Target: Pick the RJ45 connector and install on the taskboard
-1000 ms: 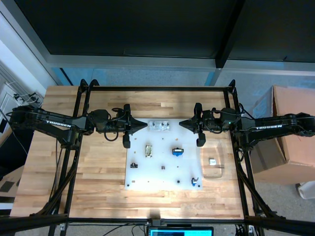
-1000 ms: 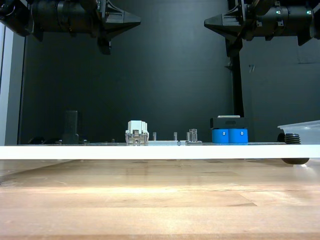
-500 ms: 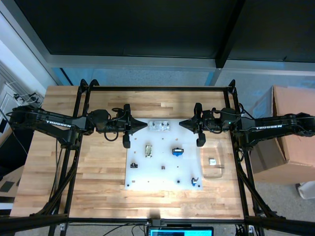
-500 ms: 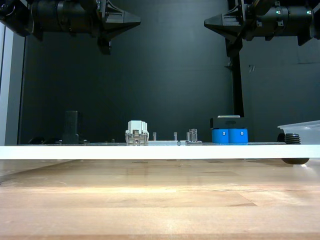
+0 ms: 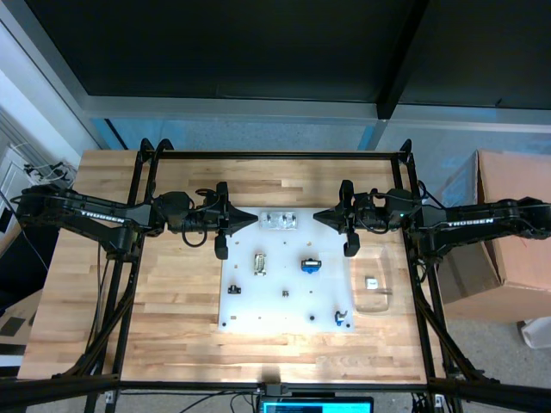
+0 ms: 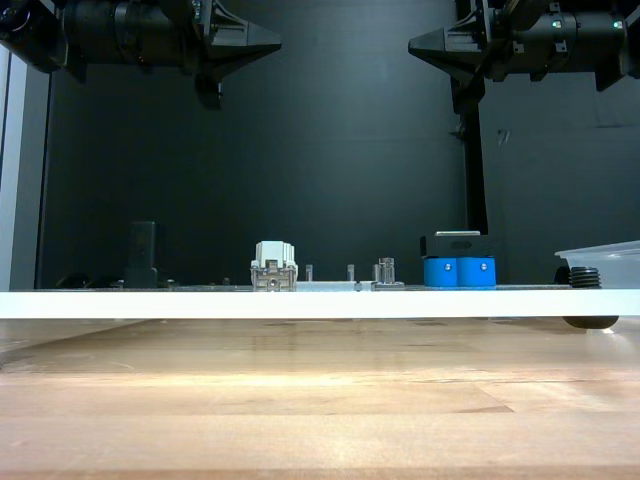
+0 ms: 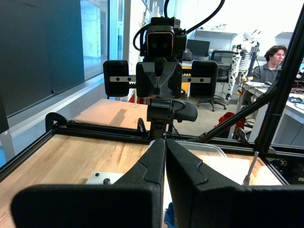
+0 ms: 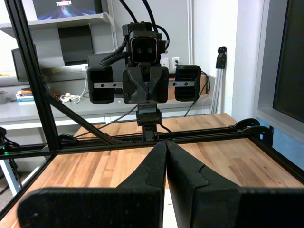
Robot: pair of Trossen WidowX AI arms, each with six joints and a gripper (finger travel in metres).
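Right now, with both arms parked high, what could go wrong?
1. What looks like the connector, a grey piece, covers the blue jack; how deep it sits cannot be told, and it may be part-way in.
2. Left gripper and right gripper hang shut over the white board's far edge; a regrasp needs them opened first.

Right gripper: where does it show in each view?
High: right gripper, shut, over the white board's far edge, at right.
Low: raised, upper right.
Left wrist: seen head-on, facing the camera.
Right wrist: its own shut fingers.
Shared landmark: the left gripper, also shut, tip-to-tip opposite it.
Connector: cannot tell.
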